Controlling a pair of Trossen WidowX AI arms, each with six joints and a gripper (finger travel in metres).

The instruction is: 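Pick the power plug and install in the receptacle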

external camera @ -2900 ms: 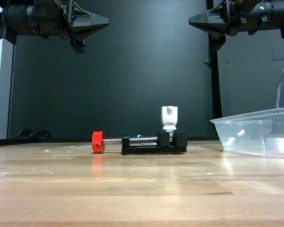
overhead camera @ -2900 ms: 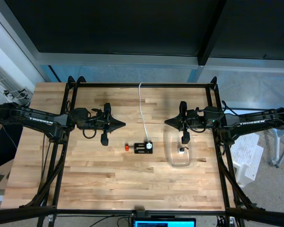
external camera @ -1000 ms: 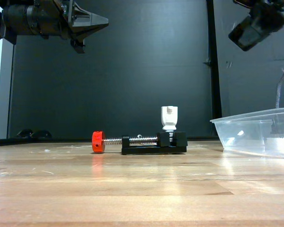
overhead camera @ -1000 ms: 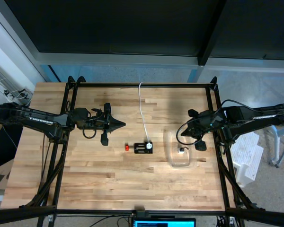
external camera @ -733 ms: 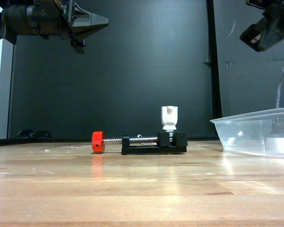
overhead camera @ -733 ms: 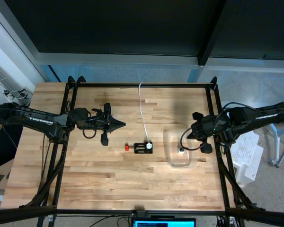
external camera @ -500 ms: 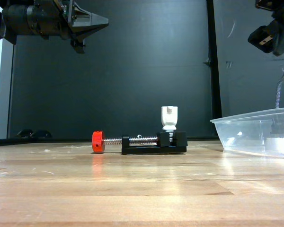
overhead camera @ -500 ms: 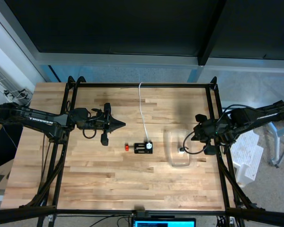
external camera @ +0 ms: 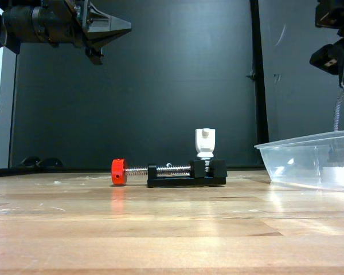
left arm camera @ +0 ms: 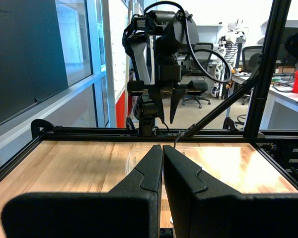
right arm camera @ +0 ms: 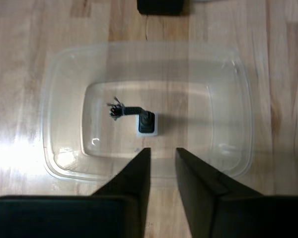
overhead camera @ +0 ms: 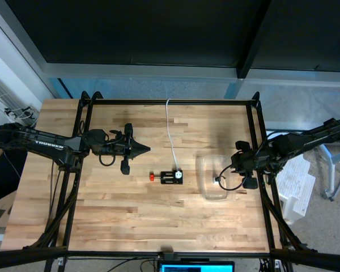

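Observation:
The power plug, small and black with a short frayed wire, stands on a white cube inside a clear tray. From above, the power plug is a dark speck in that tray. My right gripper hangs high over the tray, pointing straight down, fingers slightly apart and empty. The receptacle is a white block held in a black mini-vise with a red knob. My left gripper hovers level over the table's left half, shut and empty.
A white cable runs from the receptacle to the table's far edge. At table height the receptacle rises above the vise, with the tray to its right. A black frame borders the table.
My right arm has pulled back toward the right edge and tipped its gripper from level to pointing down over the tray. The left arm, vise and plug have stayed put.

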